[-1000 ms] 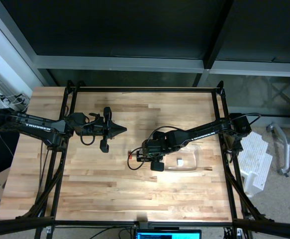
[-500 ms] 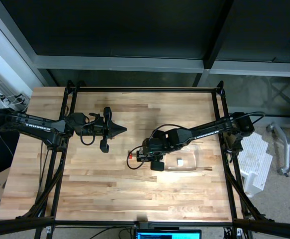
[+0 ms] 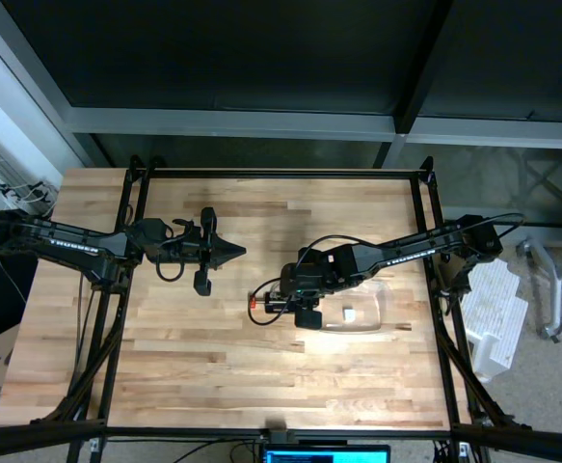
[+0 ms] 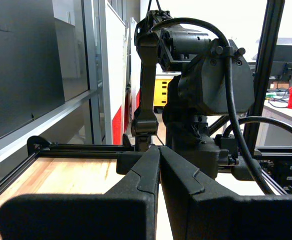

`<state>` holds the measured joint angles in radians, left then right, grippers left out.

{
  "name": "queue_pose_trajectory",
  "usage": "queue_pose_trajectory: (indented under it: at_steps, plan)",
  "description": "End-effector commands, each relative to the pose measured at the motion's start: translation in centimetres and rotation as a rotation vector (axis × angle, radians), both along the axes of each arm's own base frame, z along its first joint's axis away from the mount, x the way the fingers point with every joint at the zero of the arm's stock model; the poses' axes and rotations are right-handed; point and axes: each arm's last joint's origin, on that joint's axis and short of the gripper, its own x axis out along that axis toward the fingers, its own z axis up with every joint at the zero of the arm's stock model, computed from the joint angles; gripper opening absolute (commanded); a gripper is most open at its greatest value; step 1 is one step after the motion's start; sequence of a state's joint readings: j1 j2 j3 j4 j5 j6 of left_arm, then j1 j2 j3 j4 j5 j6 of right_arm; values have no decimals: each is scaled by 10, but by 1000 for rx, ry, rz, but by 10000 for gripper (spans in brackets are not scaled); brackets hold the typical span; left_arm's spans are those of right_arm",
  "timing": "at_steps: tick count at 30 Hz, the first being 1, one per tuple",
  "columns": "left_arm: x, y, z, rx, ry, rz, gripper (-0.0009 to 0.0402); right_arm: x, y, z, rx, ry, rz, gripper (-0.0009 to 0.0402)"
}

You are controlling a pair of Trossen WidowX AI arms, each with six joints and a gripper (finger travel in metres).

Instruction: Remove the RCA connector from the receptacle and place in the container

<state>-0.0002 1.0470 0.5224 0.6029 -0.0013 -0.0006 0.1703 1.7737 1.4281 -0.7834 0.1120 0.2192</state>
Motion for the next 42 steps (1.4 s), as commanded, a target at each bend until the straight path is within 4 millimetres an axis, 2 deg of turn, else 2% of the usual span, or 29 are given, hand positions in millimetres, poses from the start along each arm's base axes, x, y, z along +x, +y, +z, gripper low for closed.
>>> queue_pose_trajectory:
  at_steps: [1,5,14,27,42]
  plan:
    - [0,0,0,0,0,0,0,-2,0,1,-4,8,-7,2]
    - [0,0,0,0,0,0,0,-12,3,3,-4,11,-1,2]
    - [0,0,0,0,0,0,0,-52,10,-3,-11,31,-10,2]
    - [0,0,0,0,0,0,0,-112,12,-28,7,92,-74,2]
    - [0,0,0,0,0,0,0,-146,12,-44,15,120,-99,2]
